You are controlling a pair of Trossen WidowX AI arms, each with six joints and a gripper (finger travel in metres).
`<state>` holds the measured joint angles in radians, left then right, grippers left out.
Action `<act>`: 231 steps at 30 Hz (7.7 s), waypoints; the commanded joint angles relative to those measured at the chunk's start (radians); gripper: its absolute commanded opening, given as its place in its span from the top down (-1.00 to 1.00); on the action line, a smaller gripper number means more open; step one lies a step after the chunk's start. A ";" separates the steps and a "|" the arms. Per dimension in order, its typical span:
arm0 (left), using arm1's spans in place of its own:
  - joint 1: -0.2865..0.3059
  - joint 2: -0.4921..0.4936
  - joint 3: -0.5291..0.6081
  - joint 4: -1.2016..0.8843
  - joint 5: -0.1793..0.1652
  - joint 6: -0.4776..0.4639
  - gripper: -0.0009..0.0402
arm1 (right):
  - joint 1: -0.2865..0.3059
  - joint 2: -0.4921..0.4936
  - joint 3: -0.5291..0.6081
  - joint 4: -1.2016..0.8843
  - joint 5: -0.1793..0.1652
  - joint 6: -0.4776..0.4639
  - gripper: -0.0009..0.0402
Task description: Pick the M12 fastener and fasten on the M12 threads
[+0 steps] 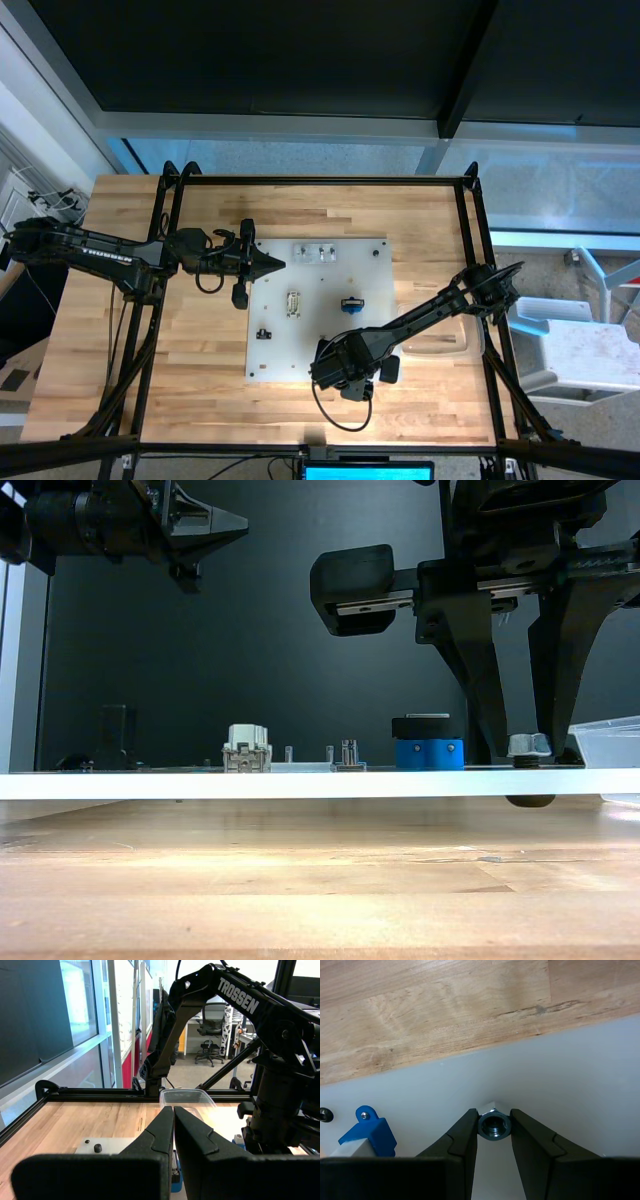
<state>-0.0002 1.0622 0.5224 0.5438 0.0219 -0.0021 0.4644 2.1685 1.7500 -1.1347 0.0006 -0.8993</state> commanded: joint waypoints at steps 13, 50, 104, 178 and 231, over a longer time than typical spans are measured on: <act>0.000 0.000 0.000 0.000 0.000 0.000 0.96 | -0.002 0.001 -0.005 0.021 -0.002 0.151 0.84; 0.000 0.000 0.000 0.000 0.000 0.000 0.96 | -0.013 0.001 -0.006 0.048 -0.001 1.699 0.84; 0.000 0.000 0.000 0.000 0.000 0.000 0.96 | -0.012 0.001 -0.009 0.048 0.007 3.987 0.84; 0.000 0.000 0.000 0.000 0.000 0.000 0.96 | 0.001 -0.150 0.006 0.004 0.009 3.723 0.07; 0.000 0.000 0.000 0.000 0.000 0.000 0.96 | 0.017 -0.159 -0.172 0.130 0.061 1.443 0.96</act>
<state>-0.0002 1.0622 0.5228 0.5438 0.0219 -0.0017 0.4808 2.0094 1.5784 -1.0077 0.0601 0.5430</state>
